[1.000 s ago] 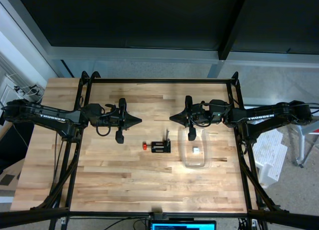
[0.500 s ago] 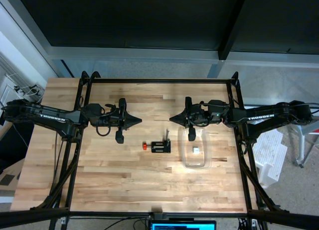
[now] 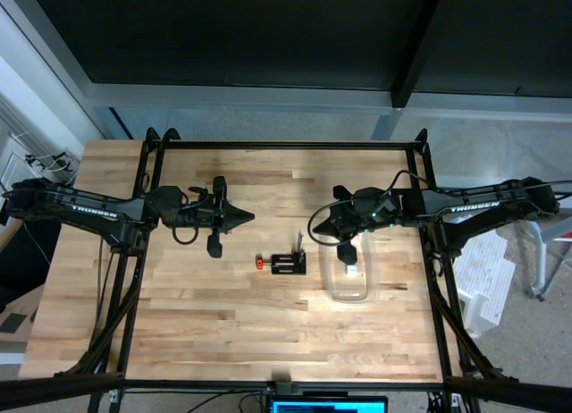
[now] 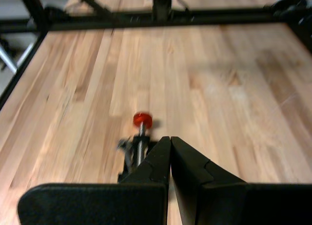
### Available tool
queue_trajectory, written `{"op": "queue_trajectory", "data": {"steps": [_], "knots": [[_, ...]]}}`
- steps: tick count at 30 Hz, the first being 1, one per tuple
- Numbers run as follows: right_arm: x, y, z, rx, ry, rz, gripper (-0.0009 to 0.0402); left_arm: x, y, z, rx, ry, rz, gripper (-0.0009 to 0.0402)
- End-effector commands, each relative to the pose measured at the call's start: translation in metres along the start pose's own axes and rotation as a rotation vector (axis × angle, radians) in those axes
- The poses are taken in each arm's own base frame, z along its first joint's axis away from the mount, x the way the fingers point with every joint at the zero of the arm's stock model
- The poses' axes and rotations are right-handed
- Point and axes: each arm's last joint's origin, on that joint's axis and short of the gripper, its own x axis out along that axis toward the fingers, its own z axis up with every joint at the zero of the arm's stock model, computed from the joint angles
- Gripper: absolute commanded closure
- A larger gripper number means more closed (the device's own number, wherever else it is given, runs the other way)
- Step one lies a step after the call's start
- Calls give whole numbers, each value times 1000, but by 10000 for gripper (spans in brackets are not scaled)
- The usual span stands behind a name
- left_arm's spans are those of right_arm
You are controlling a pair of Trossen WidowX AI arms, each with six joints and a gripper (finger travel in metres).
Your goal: Remove the USB-C connector from taskboard and place in the container
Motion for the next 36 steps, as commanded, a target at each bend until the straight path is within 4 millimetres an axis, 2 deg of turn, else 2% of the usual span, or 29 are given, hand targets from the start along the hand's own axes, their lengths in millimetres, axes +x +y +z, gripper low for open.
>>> {"op": "queue_trajectory", "data": {"steps": [1, 10, 21, 25, 36], "knots": [[2, 7, 1, -9, 80, -7, 393, 0, 0, 0, 0, -1, 0, 393], [16, 27, 9, -42, 312, 10, 393, 0, 0, 0, 0, 0, 0, 393], [41, 35, 21, -13, 490, -47, 390, 0, 0, 0, 0, -1, 0, 393], [48, 36, 26, -5, 514, -71, 368, 0, 0, 0, 0, 0, 0, 393], [74, 39, 32, -16, 596, -83, 274, 0, 0, 0, 0, -1, 0, 393]]}}
